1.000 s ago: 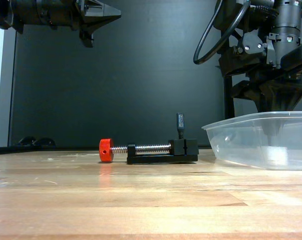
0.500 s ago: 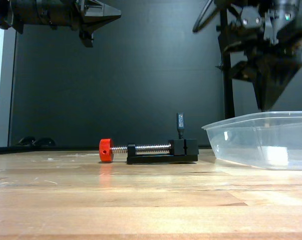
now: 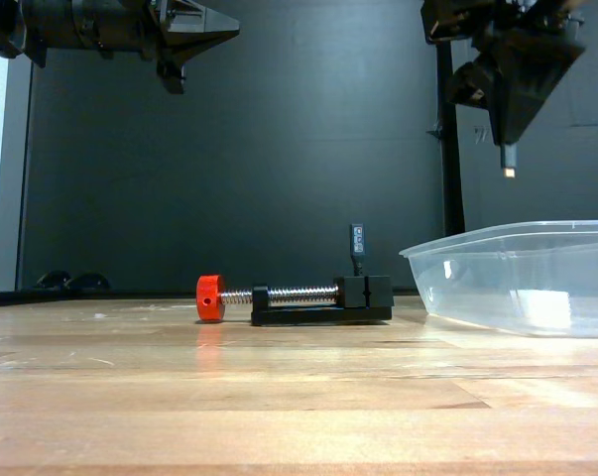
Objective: Pick the usb-c connector and install on the hub
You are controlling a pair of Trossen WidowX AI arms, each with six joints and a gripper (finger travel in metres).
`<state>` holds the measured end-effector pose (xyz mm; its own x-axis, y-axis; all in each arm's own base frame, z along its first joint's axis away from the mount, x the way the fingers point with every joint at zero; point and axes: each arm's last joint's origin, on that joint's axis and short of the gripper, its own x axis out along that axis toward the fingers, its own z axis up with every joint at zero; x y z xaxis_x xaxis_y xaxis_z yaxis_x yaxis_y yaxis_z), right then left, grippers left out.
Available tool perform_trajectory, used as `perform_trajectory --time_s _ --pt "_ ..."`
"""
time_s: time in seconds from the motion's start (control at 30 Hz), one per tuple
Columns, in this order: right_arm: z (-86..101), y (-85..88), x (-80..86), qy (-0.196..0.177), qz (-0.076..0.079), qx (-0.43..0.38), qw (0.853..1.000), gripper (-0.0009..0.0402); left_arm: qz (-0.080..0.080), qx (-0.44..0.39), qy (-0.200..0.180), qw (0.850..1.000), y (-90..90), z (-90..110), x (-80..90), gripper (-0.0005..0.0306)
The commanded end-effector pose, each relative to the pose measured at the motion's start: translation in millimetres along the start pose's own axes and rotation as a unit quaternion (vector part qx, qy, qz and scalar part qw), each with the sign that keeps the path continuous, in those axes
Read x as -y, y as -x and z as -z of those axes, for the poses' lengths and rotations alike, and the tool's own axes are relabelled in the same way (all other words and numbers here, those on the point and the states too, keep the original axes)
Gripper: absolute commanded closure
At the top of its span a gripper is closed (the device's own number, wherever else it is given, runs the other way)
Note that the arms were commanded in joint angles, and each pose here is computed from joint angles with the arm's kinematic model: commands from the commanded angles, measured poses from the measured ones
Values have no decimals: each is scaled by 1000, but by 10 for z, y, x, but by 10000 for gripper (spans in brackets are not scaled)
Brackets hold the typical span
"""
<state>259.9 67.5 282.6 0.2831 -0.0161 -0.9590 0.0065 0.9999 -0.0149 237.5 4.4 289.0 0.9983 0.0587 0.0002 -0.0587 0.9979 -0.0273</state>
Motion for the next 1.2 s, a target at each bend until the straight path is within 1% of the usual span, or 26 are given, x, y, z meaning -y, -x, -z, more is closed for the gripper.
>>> perform_trajectory --time_s 0.03,0.13,0.23,0.47,0.67,0.83,1.0,1.2 --pt "-9 -2 9 -2 0 0 1000 393 0 0 0 1000 0 0 -1 300" --pt "-19 -4 28 -7 1 3 1000 393 0 0 0 1000 0 0 0 300" --pt "-66 -33 51 -21 3 3 1000 393 0 0 0 1000 0 0 -1 300" --pt "-303 -95 98 -39 8 3 999 393 0 0 0 1000 0 0 -1 300" --pt "-516 -195 129 -39 13 -1 999 393 0 0 0 1000 0 0 0 300" --pt "-674 -274 130 -40 20 5 999 393 0 0 0 1000 0 0 -1 300" --pt "-794 -345 115 -32 20 7 999 393 0 0 0 1000 0 0 -1 300" --pt "-876 -406 102 -28 20 9 999 393 0 0 0 1000 0 0 -1 300"
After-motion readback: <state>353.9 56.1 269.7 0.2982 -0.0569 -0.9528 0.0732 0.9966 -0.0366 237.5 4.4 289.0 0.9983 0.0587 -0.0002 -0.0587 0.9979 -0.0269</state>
